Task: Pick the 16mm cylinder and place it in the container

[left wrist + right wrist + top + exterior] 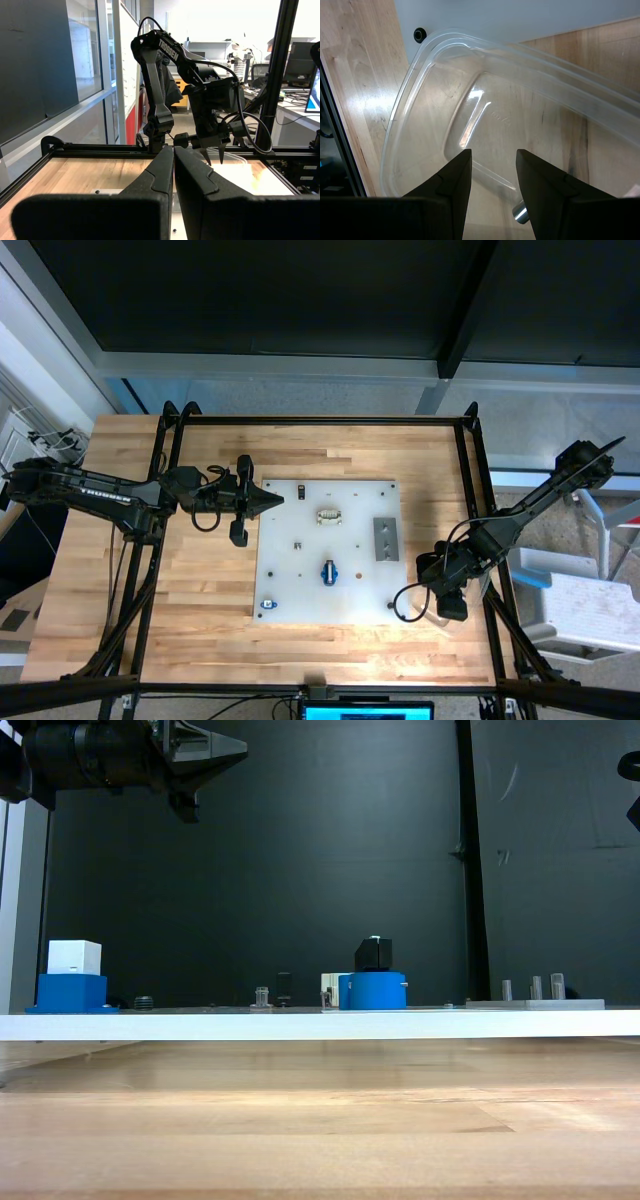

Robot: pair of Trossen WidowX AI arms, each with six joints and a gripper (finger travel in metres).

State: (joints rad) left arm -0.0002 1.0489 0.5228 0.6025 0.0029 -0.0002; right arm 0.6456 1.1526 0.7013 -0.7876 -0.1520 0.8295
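- Right wrist view: right gripper [492, 160] hangs with fingers apart above the tray [402, 105], whose rim curves wide beyond both tips.
- Just beside one finger lies the cylinder [521, 213], within that rim.
- Left gripper [173, 152], fingers together, hangs high at the board [300, 580] edge.

A white square board [300, 580] is laid on the wooden tabletop [200, 580], which is enclosed by a black frame [320, 421]. A grey rectangular block [386, 539] is seated near the board's right edge; in the low view three short pegs [536, 986] are seen standing on it. A blue upright part [328, 571], topped by a black piece, is set near the board's middle. A small blue-and-white part [267, 606] is placed at the near left corner, and a pale connector [328, 516] is mounted toward the far side. A lit screen [365, 710] is seen at the near edge.
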